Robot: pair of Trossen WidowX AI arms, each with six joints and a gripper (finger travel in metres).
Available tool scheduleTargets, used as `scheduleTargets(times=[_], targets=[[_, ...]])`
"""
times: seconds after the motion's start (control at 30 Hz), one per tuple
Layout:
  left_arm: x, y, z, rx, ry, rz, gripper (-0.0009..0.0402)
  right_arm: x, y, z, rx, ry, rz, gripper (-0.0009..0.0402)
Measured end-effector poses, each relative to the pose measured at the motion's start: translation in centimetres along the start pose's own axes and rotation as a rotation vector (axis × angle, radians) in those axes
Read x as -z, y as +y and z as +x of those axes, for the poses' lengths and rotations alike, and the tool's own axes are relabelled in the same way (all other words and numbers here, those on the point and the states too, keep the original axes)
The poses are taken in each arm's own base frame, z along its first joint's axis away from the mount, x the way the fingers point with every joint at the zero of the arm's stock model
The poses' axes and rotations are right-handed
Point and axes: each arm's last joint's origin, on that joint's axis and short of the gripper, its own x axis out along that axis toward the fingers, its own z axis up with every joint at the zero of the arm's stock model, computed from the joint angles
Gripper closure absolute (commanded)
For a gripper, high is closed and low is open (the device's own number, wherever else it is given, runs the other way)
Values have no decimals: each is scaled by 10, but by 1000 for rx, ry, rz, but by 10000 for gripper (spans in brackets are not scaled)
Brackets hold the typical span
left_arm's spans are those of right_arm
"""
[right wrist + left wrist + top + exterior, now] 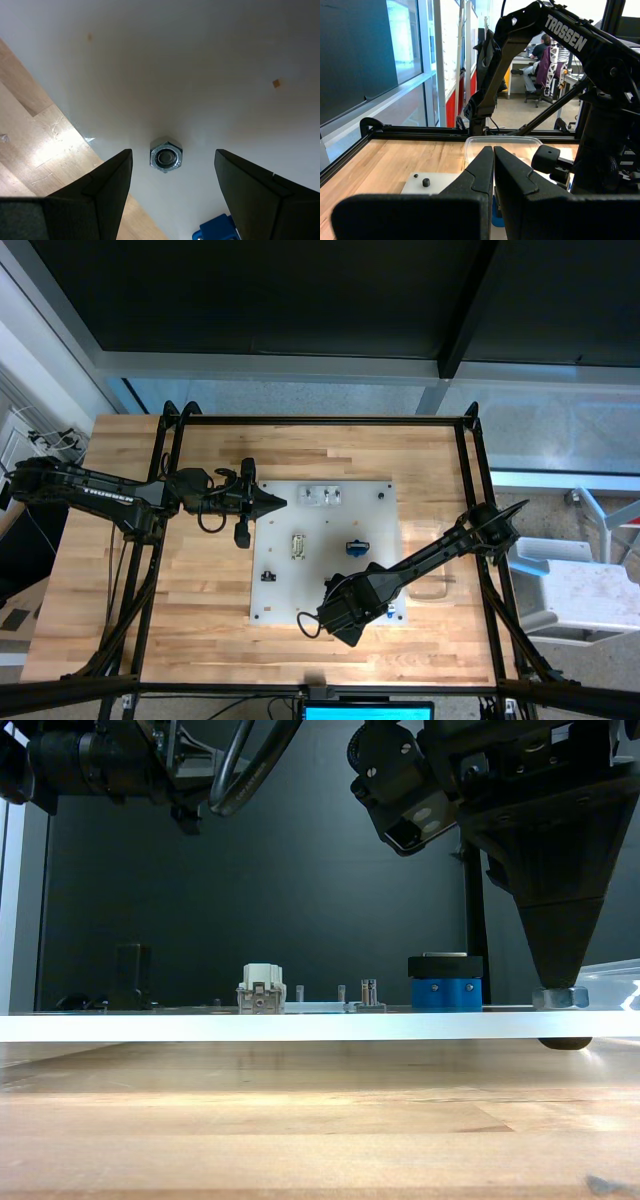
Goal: Unfasten the M12 fastener and place in the container
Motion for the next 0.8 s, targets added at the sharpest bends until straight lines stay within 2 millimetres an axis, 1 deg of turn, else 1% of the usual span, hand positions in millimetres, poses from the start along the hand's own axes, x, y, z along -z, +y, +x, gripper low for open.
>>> scheduleTargets(times=[0.13,0.5,0.6,0.8], targets=[[0,0,0,0,0,0,393,1,0,4,-5,2,-3,166],[0,0,0,0,0,0,393,0,0,5,-12,-2,-22,168],[0,0,0,0,0,0,393,0,-1,6,-10,0,-21,182],[0,0,0,0,0,0,393,0,-1,6,-9,0,-20,231]])
